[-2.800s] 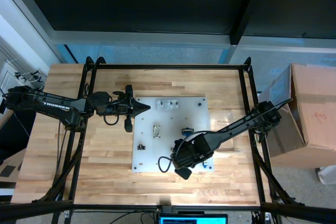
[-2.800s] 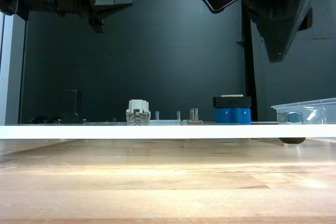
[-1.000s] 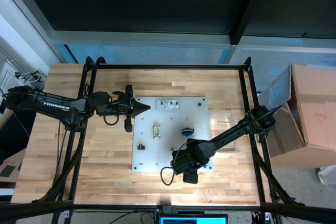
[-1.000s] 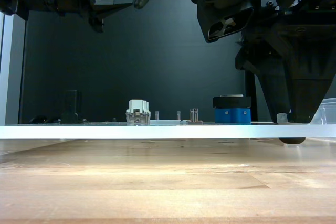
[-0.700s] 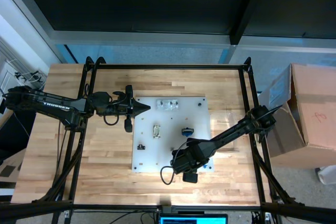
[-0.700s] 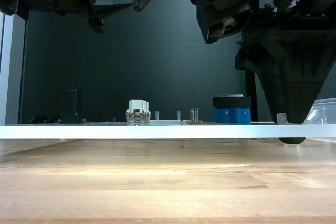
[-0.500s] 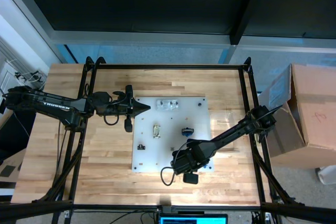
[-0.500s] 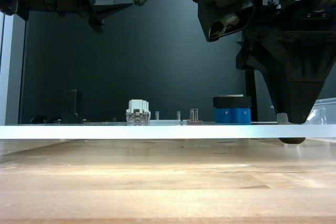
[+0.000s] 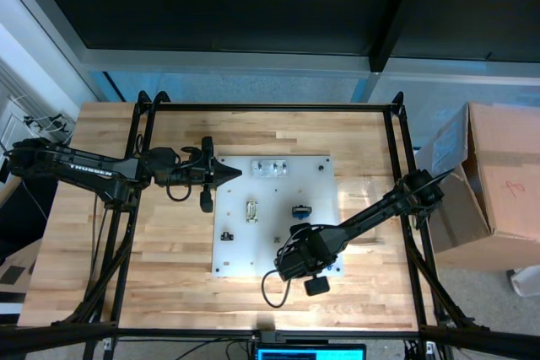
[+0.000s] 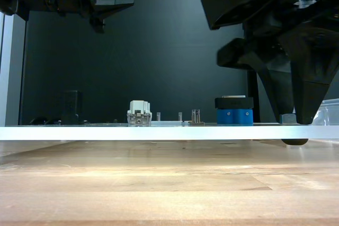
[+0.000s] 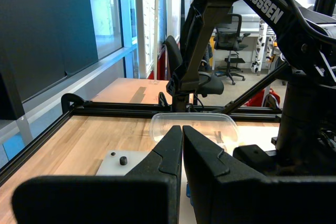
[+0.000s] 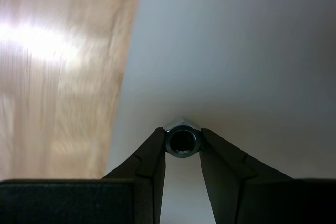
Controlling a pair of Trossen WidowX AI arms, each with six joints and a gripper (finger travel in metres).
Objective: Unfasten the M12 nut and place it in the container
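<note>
The small silver nut [image 12: 182,142] is sitting gripped between the tips of the right pincer [image 12: 181,134], down at the white board's [image 9: 245,242] near right edge; whether on its stud cannot be told. The clear container [image 11: 220,127] is lying on the table [image 9: 169,292] beside the board.

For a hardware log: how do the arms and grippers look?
Both arms are matte black; the left arm bears white TROSSEN lettering. Black cables loop at each wrist. The left gripper, by the white board's left edge, and right gripper, at its near right, have tapering wedge fingers.
</note>
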